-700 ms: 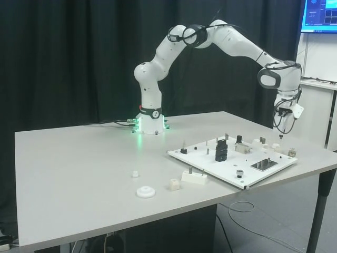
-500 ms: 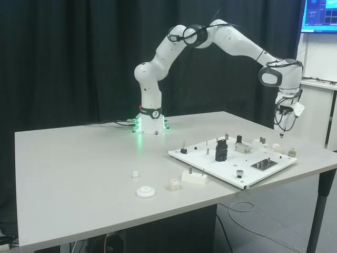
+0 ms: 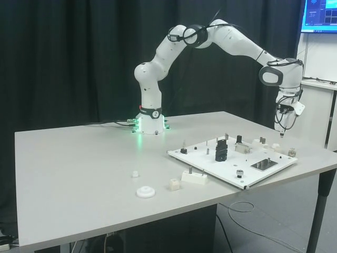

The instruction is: Insert USB.

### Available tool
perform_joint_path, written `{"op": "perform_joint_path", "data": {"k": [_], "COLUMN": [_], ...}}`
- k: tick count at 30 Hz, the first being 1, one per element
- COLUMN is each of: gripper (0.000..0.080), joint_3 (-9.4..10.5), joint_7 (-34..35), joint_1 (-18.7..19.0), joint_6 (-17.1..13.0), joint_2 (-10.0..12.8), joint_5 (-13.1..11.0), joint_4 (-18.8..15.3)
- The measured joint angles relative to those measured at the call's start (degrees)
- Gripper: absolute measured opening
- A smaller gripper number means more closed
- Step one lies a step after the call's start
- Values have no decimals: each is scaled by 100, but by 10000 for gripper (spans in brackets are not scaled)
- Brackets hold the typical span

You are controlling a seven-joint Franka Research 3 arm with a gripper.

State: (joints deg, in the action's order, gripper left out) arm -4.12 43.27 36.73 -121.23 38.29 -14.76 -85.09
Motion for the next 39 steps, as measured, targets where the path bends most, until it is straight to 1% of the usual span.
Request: {"op": "perform_joint_path", "data": {"k": [14, 20, 25, 29, 35, 39], "gripper": [70, 70, 70, 70, 70, 70], "joint_3": [0, -1, -8, -15, -19, -19], "joint_7": [1, 28, 79, 108, 252, 425], "joint_1": [1, 1, -1, -2, -6, -10], "joint_6": [0, 56, 299, 554, 1002, 1321], "joint_2": [6, 5, -25, -87, -242, -361], "joint_5": [25, 105, 237, 350, 519, 692], "joint_4": [11, 14, 36, 51, 52, 50]}}
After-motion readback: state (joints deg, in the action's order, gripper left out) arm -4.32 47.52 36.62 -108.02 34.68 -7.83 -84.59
